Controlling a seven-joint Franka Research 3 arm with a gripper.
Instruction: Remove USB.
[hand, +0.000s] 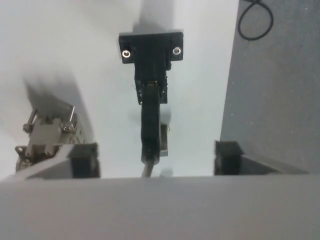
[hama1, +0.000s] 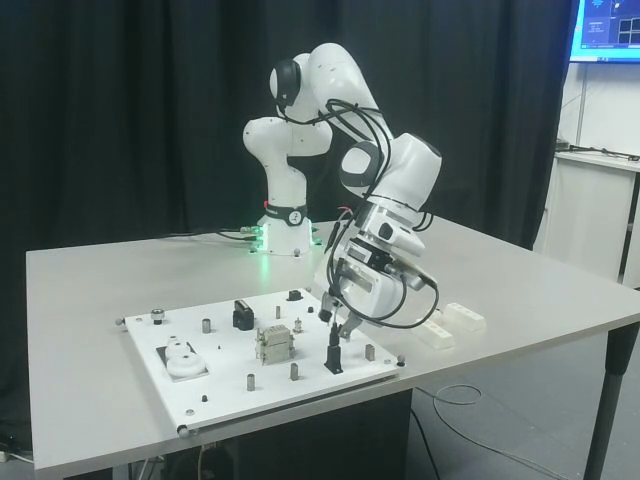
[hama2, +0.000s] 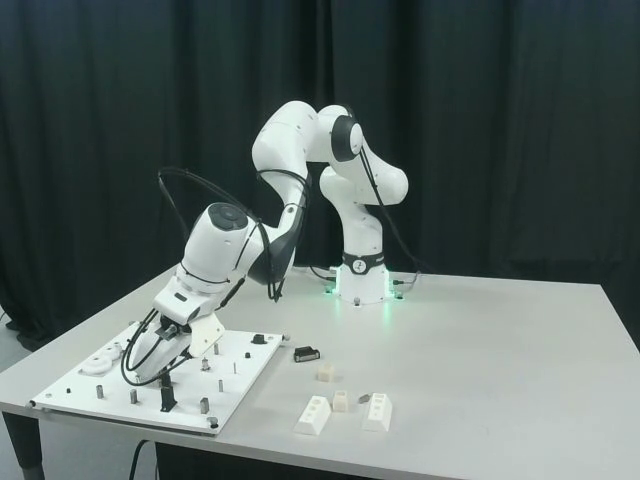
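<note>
Bright, even overhead light — soft shadows on the white board (hand: 100, 60) — wrist foreground blurred.

My gripper (hama1: 334, 322) hangs over the white board (hama1: 225, 385) lying on the grey table (hama1: 100, 290). Beyond the board from it, 3 white blocks (hama2: 345, 410) and 1 small black part (hama2: 307, 353) lie on the tabletop.

My arm's shell (hama2: 290, 150) looks like glossy white plastic. The USB plug (hand: 150, 125) below my claw (hand: 155, 160) is matt black plastic, its mount (hand: 150, 47) fixed with shiny metal screws (hand: 176, 50). The white board (hama1: 230, 380) looks smooth; the grey table (hama2: 500, 350) looks matt.
</note>
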